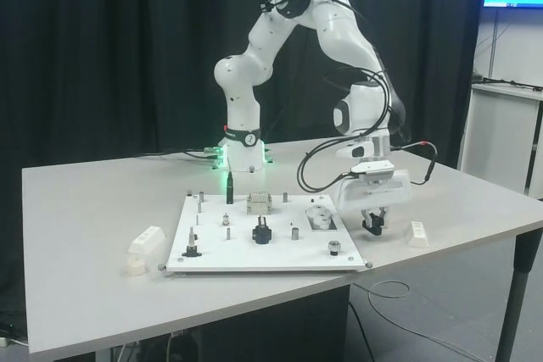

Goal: Place D-SUB.

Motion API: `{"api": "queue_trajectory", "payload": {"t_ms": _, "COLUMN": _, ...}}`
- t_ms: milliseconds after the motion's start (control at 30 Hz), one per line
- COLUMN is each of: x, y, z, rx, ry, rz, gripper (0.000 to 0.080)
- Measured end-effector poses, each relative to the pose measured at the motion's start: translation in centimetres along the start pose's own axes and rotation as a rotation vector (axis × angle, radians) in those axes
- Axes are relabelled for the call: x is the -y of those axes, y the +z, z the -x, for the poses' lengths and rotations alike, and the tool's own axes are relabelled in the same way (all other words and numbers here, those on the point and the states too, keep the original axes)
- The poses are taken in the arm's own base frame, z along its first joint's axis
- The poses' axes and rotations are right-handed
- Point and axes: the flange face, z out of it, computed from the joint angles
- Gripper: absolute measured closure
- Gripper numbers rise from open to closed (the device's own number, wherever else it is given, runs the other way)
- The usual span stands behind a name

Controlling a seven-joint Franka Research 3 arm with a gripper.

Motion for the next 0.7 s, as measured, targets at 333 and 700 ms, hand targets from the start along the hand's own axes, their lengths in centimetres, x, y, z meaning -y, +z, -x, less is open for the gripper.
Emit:
{"api": "queue_trajectory", "payload": {"t_ms": 333, "x": -0.03, "y": 0.38, "z": 0.19, "rx": -0.001, "ry": 0.004, "rz": 0.002, "gripper": 0.0648}}
{"api": "queue_trajectory", "payload": {"t_ms": 700, "x": 0.43, "y": -0.25, "z": -0.16, "rx": -0.008, "ry": 0.008, "rz": -0.013, "gripper": 0.0176}}
